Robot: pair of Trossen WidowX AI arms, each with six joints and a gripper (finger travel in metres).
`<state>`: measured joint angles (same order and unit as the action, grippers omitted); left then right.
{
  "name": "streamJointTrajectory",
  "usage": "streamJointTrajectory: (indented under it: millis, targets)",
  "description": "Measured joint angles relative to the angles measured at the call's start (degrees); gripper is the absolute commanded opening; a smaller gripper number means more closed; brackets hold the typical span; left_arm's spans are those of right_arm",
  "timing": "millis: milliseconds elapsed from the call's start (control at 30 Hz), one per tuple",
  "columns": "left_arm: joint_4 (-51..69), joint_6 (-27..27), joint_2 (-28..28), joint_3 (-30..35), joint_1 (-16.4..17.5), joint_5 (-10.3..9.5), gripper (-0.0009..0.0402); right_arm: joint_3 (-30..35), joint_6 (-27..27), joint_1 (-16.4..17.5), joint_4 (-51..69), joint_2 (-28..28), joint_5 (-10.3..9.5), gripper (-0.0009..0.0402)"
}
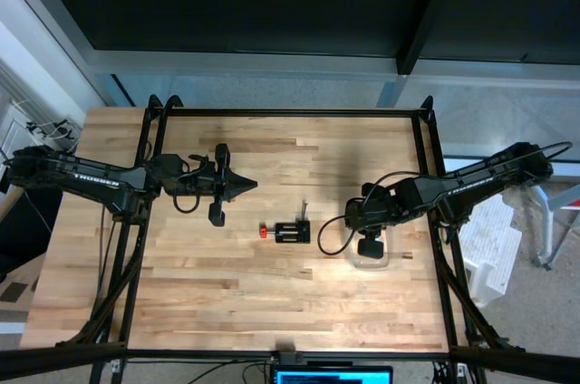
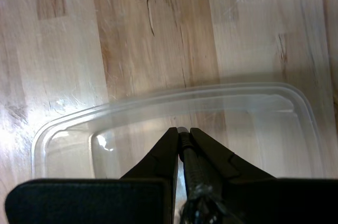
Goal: Remove the USB-C connector from taskboard and place in the container
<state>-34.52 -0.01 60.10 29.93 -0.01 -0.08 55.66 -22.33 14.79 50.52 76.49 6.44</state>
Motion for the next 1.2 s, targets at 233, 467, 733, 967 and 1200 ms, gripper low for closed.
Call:
streamJointTrajectory:
  millis: [233,467,733,967,1200]
  targets:
    - [-0.02,0.00,0.00,0.00,0.00,0.00,0.0000,-0.09,-0.04,0.11,0.07,0.00,0.00,0.0086]
    - [0.00,0.00,0.00,0.02,0.00,0.00,0.0000,-0.11,-0.02,0.24,1.11,0.00,0.00,0.0105]
    - [-0.02,0.00,0.00,0.00,0.00,0.00,0.0000,-0.11,0.00,0.33,1.11,0.00,0.02,0.0119]
    - [0.00,0.00,0.00,0.00,0.00,0.00,0.0000,-0.11,0.11,0.35,0.46,-1.14,0.02,0.0124]
    - [-0.02,0.02,0.00,0.00,0.00,0.00,0.0000,0.39,2.23,0.20,-2.47,-6.21,1.79,0.0112]
